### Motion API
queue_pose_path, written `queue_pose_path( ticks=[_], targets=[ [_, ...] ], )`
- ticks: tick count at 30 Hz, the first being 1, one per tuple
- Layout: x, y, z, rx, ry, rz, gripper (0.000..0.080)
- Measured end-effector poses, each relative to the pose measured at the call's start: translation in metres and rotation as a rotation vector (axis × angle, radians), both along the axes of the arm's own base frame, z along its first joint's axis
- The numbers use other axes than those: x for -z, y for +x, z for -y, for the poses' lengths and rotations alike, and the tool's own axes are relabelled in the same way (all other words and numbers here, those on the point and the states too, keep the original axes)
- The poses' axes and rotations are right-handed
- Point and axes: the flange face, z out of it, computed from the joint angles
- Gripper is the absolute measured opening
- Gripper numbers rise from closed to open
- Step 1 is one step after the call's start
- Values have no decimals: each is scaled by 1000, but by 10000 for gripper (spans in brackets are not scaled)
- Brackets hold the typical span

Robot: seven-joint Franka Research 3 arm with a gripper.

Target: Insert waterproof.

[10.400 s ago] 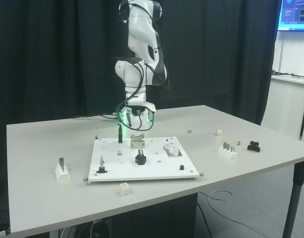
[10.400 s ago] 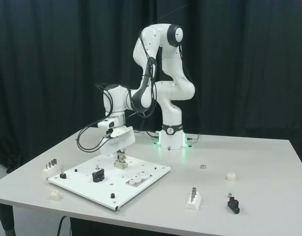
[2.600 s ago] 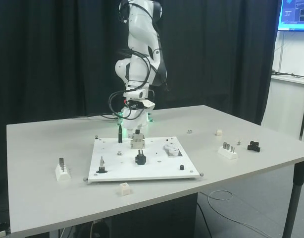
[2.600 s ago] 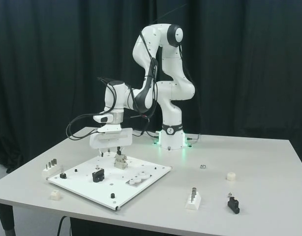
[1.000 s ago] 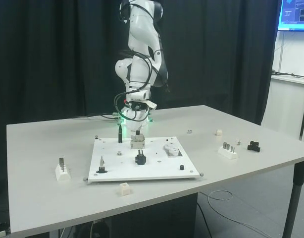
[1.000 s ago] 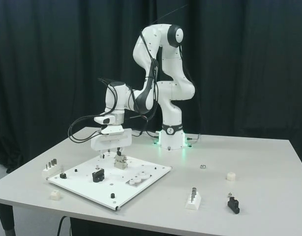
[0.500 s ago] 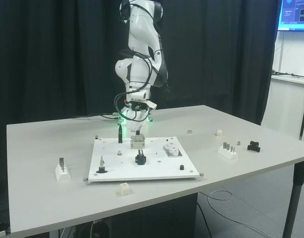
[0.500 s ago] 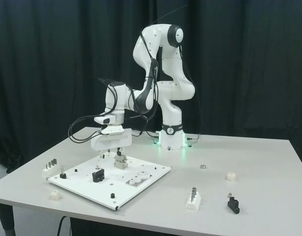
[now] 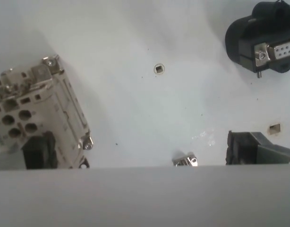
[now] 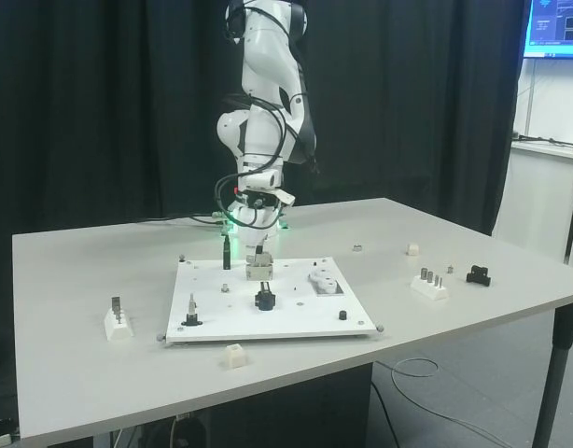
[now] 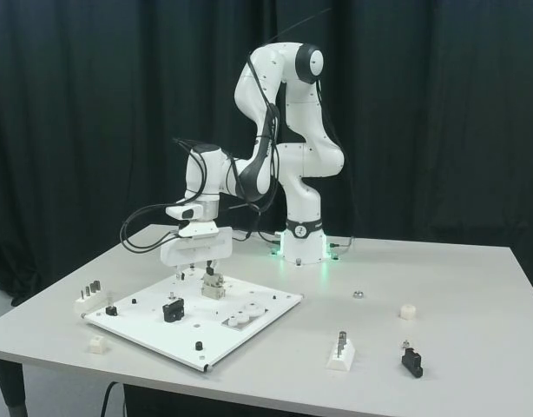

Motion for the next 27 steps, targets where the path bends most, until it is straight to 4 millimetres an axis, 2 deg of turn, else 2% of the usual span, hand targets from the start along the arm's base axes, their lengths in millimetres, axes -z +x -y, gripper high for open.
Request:
queue_pose_path(
  ticks=[27],
  targets=[
    [1, 0, 0, -8, 1, -2, 800]
  ],
)
